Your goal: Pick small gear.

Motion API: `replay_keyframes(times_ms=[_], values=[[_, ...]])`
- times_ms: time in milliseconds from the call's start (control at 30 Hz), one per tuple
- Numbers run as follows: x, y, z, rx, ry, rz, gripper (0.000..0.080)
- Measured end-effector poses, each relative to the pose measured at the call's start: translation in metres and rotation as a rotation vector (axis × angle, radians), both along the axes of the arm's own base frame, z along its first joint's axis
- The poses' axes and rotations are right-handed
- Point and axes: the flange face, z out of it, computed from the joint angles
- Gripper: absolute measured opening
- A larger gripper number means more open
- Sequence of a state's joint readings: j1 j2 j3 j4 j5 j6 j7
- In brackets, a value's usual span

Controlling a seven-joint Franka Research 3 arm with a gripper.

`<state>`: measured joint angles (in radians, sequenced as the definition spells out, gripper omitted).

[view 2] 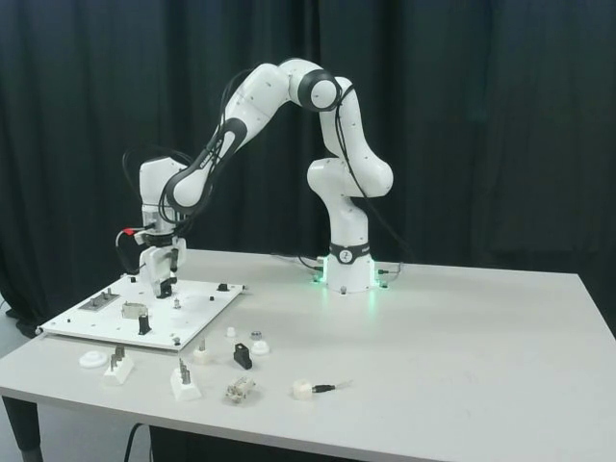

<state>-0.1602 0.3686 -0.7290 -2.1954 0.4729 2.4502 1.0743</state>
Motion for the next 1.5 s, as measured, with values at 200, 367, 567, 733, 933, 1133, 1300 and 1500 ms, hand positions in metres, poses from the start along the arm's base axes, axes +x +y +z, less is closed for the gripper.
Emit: replay_keyframes(times_ms=[200, 367, 567, 733, 933, 1133, 1300, 1500], values=[[0.004, -0.001, 0.006, 0.006, 0.004, 0.02, 0.08], [0.008, -0.001, 0.012, 0.004, 0.007, 0.039, 0.08], [0.012, -0.002, 0.017, -0.003, 0.008, 0.053, 0.08], [0.015, -0.003, 0.02, -0.007, 0.006, 0.061, 0.08], [0.018, -0.003, 0.022, -0.01, 0.003, 0.076, 0.08], [0.022, -0.001, 0.025, -0.015, 0.004, 0.175, 0.08], [0.027, 0.004, 0.027, -0.019, -0.002, 0.309, 0.08], [0.038, 0.017, 0.026, -0.018, -0.003, 0.495, 0.08]])
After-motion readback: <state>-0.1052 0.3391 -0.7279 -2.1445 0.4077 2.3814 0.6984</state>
